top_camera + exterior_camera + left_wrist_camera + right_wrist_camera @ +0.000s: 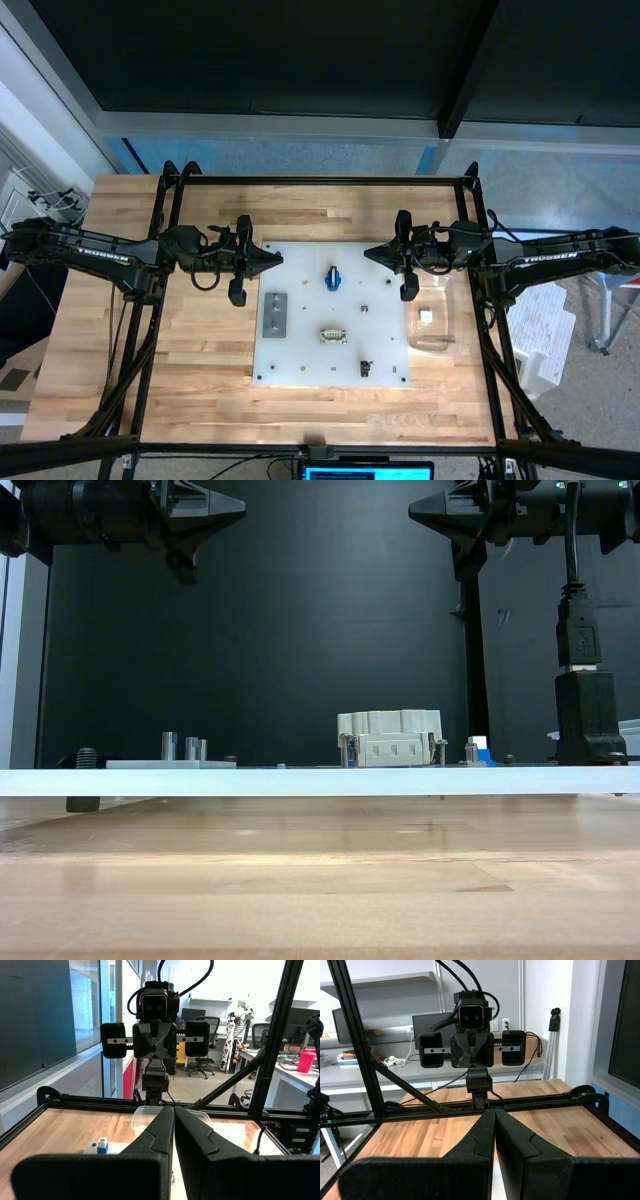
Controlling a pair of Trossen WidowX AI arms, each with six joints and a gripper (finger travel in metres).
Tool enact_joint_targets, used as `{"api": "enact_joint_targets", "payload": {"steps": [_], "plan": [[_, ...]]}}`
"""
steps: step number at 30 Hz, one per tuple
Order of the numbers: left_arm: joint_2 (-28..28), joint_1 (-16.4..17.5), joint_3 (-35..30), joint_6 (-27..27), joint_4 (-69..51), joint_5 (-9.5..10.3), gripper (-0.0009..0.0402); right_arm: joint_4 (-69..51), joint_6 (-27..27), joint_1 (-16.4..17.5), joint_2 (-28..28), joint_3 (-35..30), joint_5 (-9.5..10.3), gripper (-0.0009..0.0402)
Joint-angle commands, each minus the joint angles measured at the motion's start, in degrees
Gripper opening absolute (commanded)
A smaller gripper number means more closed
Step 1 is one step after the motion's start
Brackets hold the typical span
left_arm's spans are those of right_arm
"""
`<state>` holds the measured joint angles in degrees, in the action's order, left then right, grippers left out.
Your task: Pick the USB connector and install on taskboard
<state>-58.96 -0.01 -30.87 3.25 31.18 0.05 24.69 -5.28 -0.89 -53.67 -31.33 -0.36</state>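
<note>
On the wooden table (120,330), the white taskboard (300,350) lies between two parked arms. The left gripper (276,260) and the right gripper (368,253) hang high over the board's far corners, jaws pressed together on nothing. The black USB connector (578,630) stands upright in a black socket (590,715) by the board's near edge, right of centre. It appears seated, so the install looks finished, leaving only a check of its fit.
</note>
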Motion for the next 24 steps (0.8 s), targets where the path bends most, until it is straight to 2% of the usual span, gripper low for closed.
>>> {"api": "enact_joint_targets", "payload": {"steps": [1,24], "plan": [[-0.02,0.0,-0.02,-0.02,0.0,0.0,0.0,0.0,-0.02,0.02,-0.04,-0.04,-0.04,0.0],[-0.02,0.02,0.0,-0.02,0.0,0.0,0.0,-1.66,-0.04,0.02,-0.04,-0.02,-0.04,0.0]]}}
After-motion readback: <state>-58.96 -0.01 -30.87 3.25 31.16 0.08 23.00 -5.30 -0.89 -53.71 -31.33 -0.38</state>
